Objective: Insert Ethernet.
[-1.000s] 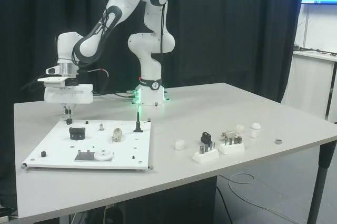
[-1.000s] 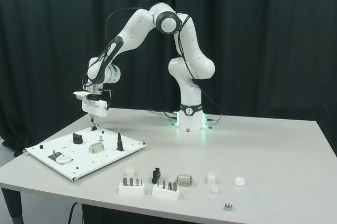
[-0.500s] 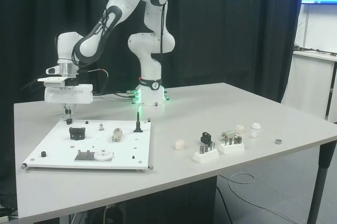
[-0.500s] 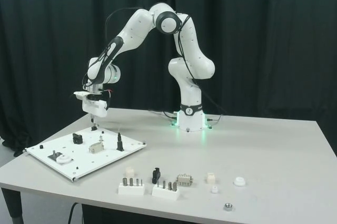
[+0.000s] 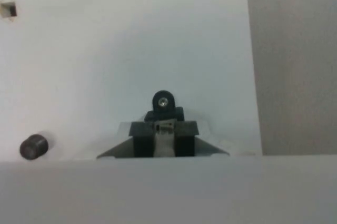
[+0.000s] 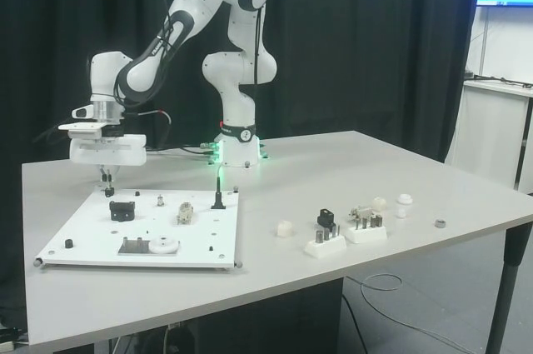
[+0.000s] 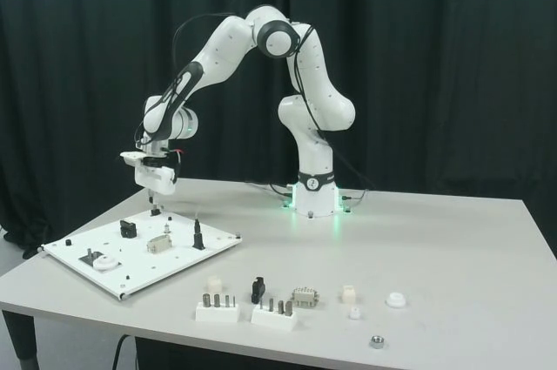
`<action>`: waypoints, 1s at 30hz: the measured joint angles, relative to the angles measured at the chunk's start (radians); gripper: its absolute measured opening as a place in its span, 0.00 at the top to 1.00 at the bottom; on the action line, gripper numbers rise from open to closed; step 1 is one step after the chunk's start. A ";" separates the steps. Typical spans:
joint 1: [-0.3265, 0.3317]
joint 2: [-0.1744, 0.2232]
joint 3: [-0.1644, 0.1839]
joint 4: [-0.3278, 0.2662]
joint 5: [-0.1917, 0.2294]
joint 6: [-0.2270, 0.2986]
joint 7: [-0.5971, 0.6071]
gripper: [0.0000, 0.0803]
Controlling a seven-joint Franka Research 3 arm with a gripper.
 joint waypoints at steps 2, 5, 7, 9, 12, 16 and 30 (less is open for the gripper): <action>0.000 0.002 0.000 0.001 0.000 0.000 0.005 0.91; 0.000 0.002 0.000 0.001 0.000 0.000 0.012 0.91; 0.000 0.002 0.000 0.001 0.000 0.000 0.017 0.91; 0.000 0.002 0.000 0.001 0.000 0.000 0.021 0.91; 0.000 0.001 -0.001 0.001 -0.001 -0.002 0.029 0.91; 0.000 0.001 -0.003 0.000 -0.002 -0.006 0.037 0.91; 0.005 0.000 -0.014 -0.005 -0.011 -0.023 0.050 0.91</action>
